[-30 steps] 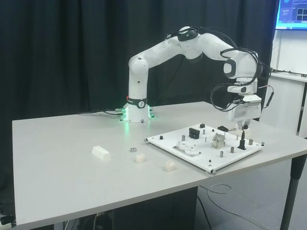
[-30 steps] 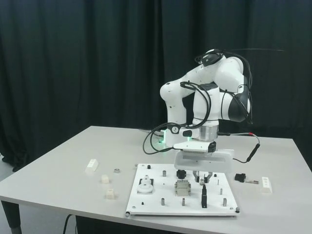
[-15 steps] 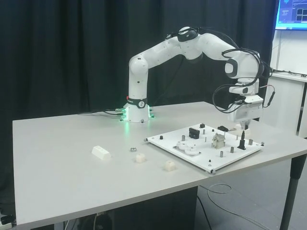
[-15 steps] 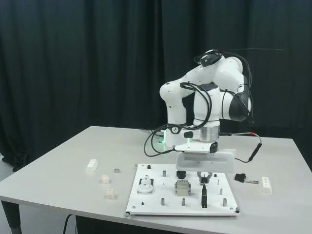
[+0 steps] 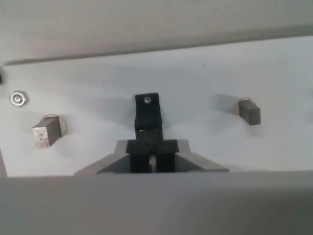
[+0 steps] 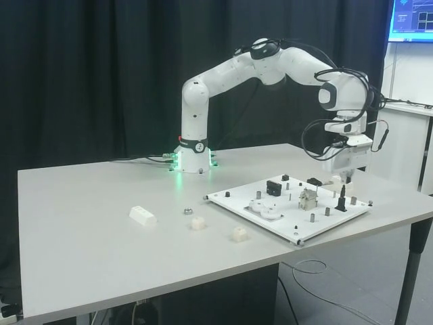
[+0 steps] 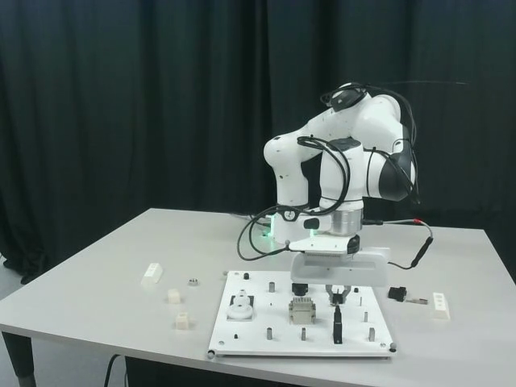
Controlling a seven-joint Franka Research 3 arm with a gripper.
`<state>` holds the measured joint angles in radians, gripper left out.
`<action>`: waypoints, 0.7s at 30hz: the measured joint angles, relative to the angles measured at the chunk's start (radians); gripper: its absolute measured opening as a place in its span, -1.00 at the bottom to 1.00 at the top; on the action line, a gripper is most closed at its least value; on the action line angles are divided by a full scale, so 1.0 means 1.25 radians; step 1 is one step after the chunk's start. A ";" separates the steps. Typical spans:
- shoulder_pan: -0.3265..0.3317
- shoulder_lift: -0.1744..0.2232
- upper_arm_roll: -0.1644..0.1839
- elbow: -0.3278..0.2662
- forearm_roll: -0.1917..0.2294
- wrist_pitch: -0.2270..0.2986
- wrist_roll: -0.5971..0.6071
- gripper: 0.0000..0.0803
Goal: Remove USB.
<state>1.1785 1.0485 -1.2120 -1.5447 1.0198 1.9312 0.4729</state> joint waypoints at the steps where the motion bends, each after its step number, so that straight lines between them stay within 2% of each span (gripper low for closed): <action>1: -0.001 0.000 0.000 0.001 -0.001 -0.001 -0.001 -0.93; 10: -0.005 0.001 -0.006 0.014 -0.010 -0.010 -0.002 -0.94; 13: -0.005 0.001 -0.019 0.025 -0.011 -0.024 -0.002 -0.94; 21: -0.005 0.001 -0.066 0.075 -0.028 -0.096 -0.002 -0.94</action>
<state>1.1719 1.0498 -1.2939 -1.4513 0.9843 1.8117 0.4700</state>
